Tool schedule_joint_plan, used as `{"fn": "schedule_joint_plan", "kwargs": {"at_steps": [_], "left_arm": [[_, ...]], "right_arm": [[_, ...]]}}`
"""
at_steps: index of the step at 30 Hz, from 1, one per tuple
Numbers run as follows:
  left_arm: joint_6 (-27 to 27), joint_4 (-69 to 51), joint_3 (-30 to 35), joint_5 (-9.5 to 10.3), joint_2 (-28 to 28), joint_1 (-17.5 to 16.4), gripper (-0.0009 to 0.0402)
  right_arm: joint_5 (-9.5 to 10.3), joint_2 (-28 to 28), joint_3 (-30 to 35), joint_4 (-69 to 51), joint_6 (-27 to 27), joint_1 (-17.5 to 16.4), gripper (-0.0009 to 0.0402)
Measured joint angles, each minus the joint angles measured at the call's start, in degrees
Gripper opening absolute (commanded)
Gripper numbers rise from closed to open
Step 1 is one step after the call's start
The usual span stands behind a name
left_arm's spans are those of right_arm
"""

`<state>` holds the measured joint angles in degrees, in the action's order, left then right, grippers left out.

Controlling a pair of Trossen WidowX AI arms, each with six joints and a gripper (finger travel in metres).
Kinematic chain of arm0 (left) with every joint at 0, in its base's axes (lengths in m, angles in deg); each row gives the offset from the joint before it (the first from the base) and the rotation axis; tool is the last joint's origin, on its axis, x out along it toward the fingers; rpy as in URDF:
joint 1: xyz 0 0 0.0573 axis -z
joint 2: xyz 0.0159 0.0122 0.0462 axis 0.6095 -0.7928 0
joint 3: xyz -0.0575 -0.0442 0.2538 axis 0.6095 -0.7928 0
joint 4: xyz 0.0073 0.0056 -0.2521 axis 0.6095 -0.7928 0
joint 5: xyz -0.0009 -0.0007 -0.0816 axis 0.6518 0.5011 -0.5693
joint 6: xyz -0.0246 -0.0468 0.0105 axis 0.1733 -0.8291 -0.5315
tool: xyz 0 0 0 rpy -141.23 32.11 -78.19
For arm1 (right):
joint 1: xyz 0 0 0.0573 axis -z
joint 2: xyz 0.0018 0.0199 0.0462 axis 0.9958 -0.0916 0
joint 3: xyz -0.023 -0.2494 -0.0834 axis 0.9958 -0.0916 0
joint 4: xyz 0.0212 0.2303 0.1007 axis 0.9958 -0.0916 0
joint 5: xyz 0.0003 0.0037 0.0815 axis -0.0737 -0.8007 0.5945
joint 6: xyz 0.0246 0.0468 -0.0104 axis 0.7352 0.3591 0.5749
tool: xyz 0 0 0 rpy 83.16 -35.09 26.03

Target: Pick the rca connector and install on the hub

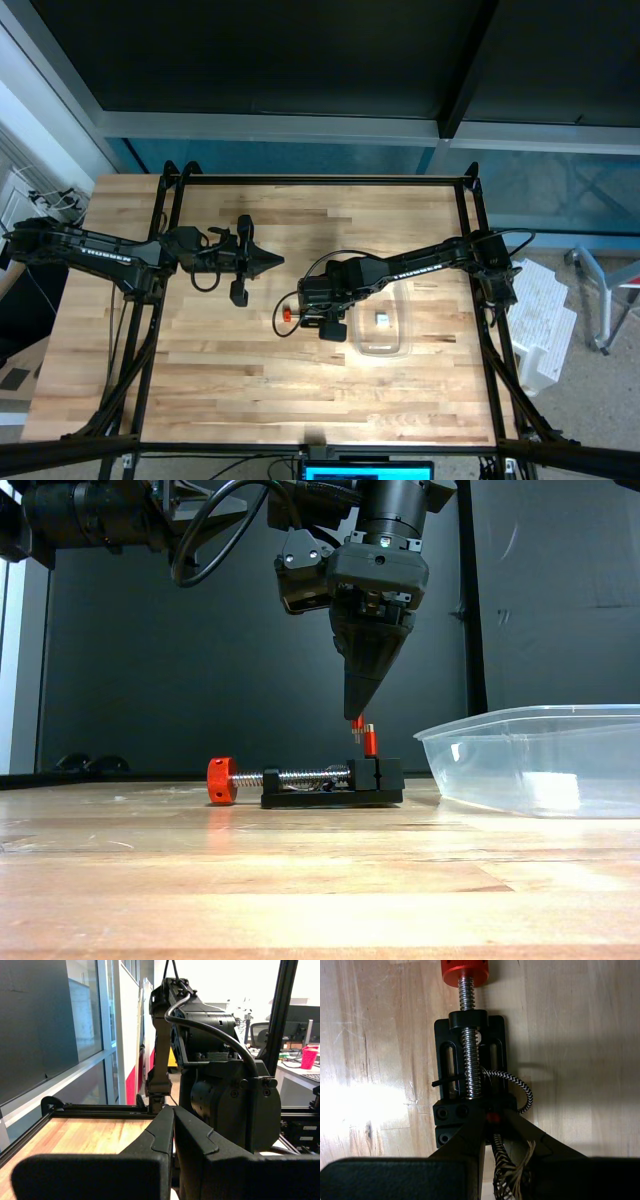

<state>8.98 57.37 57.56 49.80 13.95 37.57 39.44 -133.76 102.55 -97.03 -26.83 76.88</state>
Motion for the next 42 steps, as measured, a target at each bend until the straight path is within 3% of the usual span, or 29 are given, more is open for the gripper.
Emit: {"fn": "schedule_joint_plan", "kwargs": {"at_steps": [42], "left_arm": [[0.0, 0.0, 0.0, 0.0, -0.02, 0.0, 0.0]], "right_arm": [[0.59, -0.52, -3.56, 4.46, -1.51, 0.02, 0.0]]}}
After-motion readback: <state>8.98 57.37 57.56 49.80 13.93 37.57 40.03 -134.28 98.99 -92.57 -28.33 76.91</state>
